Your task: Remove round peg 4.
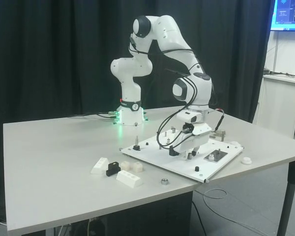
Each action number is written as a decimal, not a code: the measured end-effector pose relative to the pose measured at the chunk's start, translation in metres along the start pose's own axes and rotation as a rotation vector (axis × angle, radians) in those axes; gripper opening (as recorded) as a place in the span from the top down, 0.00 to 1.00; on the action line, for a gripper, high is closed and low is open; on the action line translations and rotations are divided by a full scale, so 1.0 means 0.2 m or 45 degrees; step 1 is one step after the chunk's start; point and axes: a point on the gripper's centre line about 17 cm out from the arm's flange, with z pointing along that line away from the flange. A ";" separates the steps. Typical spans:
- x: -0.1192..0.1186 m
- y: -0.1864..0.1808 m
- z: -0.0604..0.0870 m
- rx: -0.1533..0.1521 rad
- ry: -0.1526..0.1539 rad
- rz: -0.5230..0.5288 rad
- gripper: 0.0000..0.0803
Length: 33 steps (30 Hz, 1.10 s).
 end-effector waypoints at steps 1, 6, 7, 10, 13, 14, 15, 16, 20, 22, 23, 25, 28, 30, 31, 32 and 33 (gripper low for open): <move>0.00 0.00 0.00 0.000 0.000 0.000 0.36; 0.00 0.00 0.00 -0.002 0.003 0.001 0.59; 0.00 0.01 0.00 -0.002 0.004 0.001 0.59; 0.01 0.00 0.00 -0.002 0.004 0.001 0.59; 0.00 0.00 0.00 -0.002 0.004 0.001 0.59; 0.01 0.00 0.00 -0.002 0.004 0.001 0.59; 0.01 0.00 0.00 -0.002 0.004 0.001 0.59; 0.01 0.00 0.00 -0.002 0.004 0.001 0.82; 0.00 0.00 0.00 -0.002 0.004 0.001 0.82; 0.00 0.00 0.00 -0.002 0.003 0.001 0.82; 0.00 0.00 0.00 -0.002 0.003 0.001 0.82; 0.00 0.00 0.00 -0.001 0.002 0.003 0.82; 0.00 0.00 -0.01 0.003 -0.003 0.007 0.82; 0.00 0.00 -0.03 0.008 -0.007 0.013 0.82; 0.00 0.00 -0.03 0.011 -0.009 0.016 0.82; 0.00 0.00 -0.04 0.014 -0.011 0.020 0.82; 0.00 0.01 -0.05 0.017 -0.014 0.024 0.82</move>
